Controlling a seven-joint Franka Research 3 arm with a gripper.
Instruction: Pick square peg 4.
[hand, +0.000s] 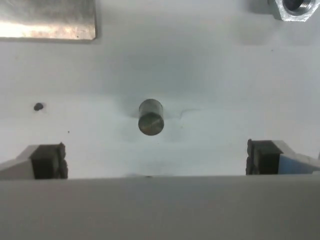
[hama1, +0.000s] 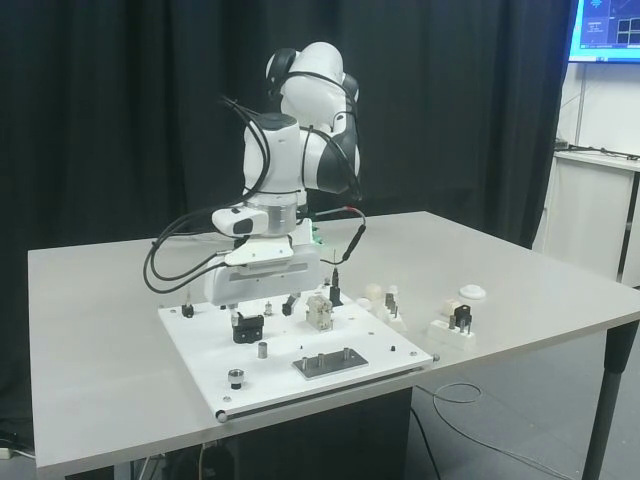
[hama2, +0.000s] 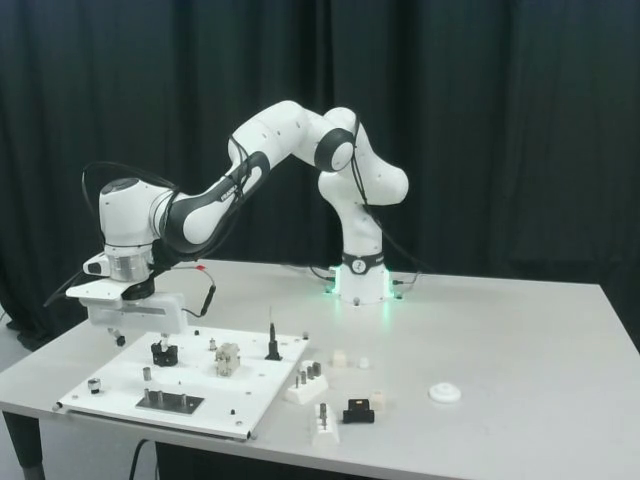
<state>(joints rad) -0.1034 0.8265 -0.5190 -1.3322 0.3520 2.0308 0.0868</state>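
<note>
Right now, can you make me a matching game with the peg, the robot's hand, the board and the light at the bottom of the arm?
Things:
1. peg
2. hand
3. board
4. base light

What fits:
A. green
B. white
C. open
D. standing upright on the board

Pairs: 1-D, 2-C, 3-B, 4-A.

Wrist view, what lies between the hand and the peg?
Only bare white board separates the open hand from the upright peg.
</note>
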